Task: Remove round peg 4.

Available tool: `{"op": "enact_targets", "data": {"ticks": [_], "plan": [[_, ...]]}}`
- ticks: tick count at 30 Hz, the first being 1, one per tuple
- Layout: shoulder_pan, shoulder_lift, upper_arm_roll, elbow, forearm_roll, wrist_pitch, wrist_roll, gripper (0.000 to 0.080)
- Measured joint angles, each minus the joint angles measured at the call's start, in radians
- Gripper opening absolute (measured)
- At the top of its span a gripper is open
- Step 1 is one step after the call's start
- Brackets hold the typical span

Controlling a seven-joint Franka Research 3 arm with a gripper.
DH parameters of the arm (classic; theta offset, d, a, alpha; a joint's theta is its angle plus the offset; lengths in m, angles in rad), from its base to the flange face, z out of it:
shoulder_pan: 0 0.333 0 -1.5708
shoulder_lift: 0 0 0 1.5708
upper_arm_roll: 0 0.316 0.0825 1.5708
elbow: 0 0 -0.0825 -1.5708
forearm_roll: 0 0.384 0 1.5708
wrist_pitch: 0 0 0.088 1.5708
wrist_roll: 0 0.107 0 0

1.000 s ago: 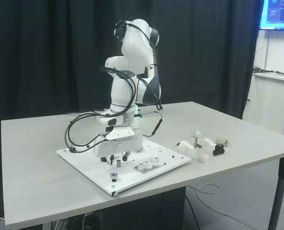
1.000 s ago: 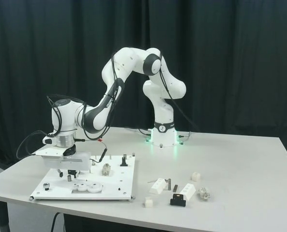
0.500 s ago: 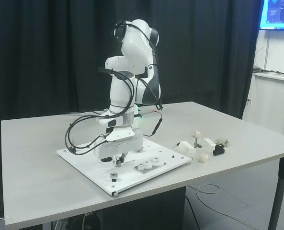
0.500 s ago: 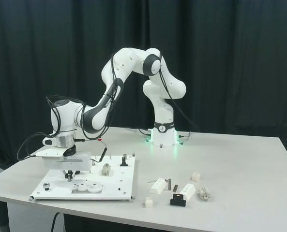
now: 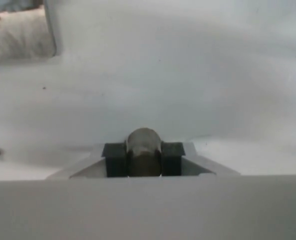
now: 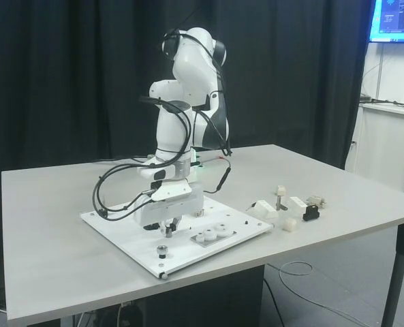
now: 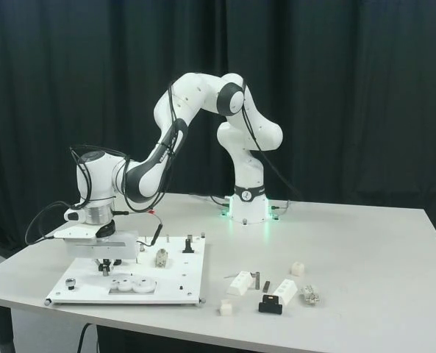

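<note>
Grey table (image 7: 365, 250), white board (image 7: 192, 283) at its 9 o'clock; end effector (image 5: 144, 159) low over board, black pads (image 5: 116, 160) clamped on round peg (image 5: 144, 150) (upright).

Even overhead light is falling across the grey table (image 7: 365, 250) in both room views, leaving only soft, short shadows under the white board (image 6: 188, 242). The black curtain (image 7: 350, 88) is swallowing light and showing no detail. A monitor (image 6: 396, 20) is glowing brightly in the first room view's corner. The wrist view is looking hazy: the white board is washing out, and the near foreground is blurring.
</note>
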Motion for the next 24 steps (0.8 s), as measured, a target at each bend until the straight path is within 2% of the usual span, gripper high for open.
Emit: {"op": "enact_targets", "data": {"ticks": [24], "plan": [[0.001, -0.002, -0.015, 0.123, 0.0, -0.175, -0.001, 0.0139]]}}
